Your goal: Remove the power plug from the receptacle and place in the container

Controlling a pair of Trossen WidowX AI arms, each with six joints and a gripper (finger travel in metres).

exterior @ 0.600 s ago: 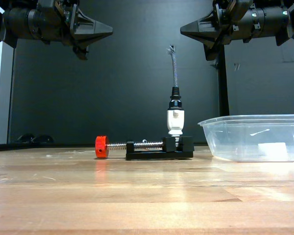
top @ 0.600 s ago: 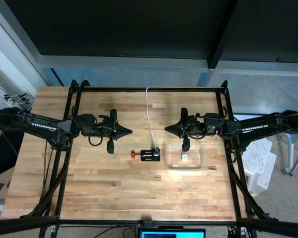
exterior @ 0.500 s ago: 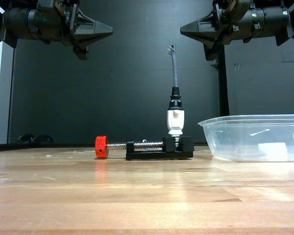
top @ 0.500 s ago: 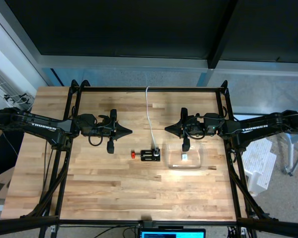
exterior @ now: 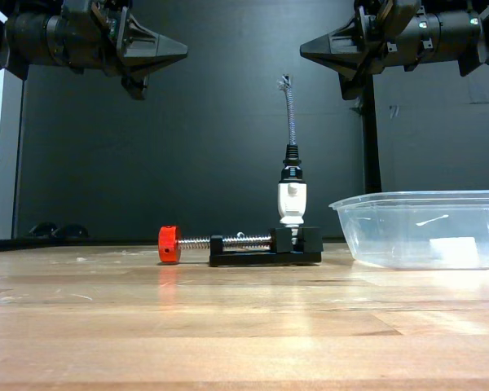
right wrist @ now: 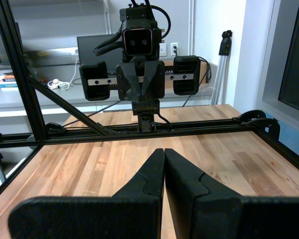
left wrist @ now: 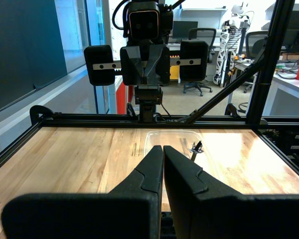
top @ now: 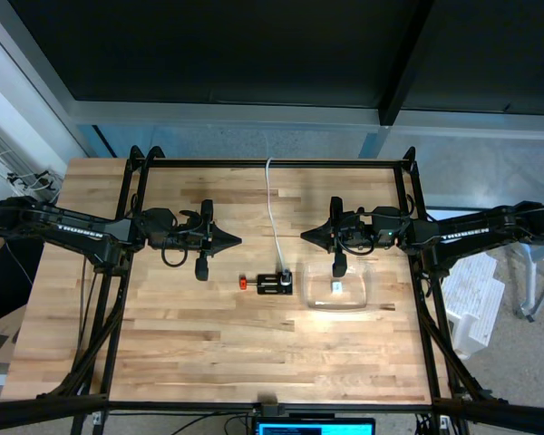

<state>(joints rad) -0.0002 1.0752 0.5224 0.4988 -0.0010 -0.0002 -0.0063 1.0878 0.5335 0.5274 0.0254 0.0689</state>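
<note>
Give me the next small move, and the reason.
Probably lower the right gripper toward the plug, opening its fingers on the way. The plug still sits in the receptacle, both grippers hang high with fingers shut, and the right one is nearer the plug than the left gripper.

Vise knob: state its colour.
Round knob is red, clearest in low view; left gripper and right gripper hang shut above.
</note>
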